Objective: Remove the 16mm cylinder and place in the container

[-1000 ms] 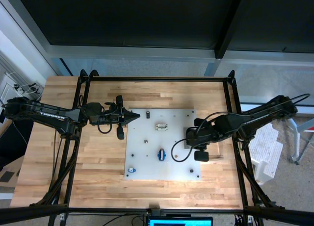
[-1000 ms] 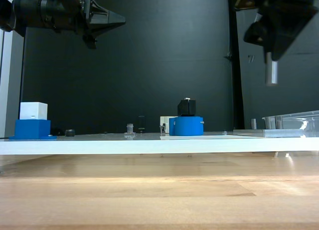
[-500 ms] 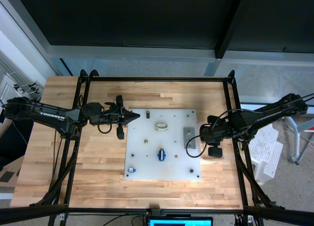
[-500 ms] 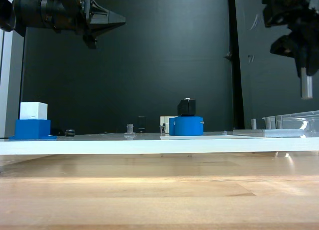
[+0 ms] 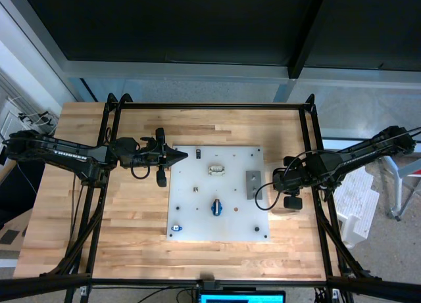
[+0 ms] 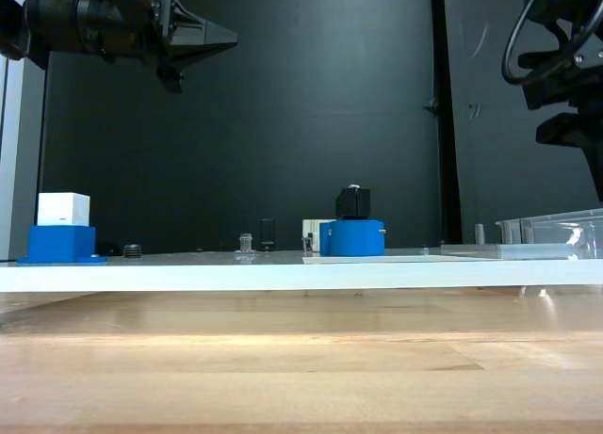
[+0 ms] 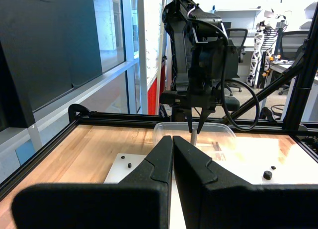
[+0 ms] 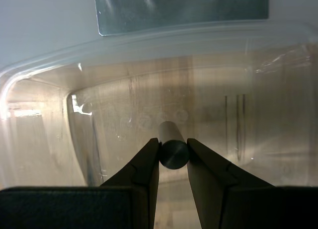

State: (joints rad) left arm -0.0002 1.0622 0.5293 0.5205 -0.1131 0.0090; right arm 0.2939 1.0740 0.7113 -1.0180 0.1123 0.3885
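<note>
The 16mm cylinder [image 8: 173, 152], a short dark grey rod seen end-on, sits between the fingers of my right gripper [image 8: 173, 157], which is shut on it. Directly beneath it lies the container [image 8: 44, 119], a clear tray with rounded corners. In the high view the right gripper [image 5: 283, 185] hangs over the container [image 5: 279, 209], just off the white board's right edge. The left wrist view shows the right gripper [image 7: 195, 127] pointing down with the cylinder [image 7: 194, 138] above the container [image 7: 226, 131]. My left gripper [image 5: 183, 156] is shut and parked high over the board's left edge.
A grey metal block [image 5: 254, 183] lies on the white board [image 5: 197, 211] beside the container. A blue connector [image 5: 216, 208] stands mid-board, with small pins and a white socket [image 5: 216, 169] nearby. A blue base with a white cube [image 6: 62, 229] sits at the near left.
My right gripper has carried the cylinder rightward, from over the board's right side to over the container. The left arm has not moved.
</note>
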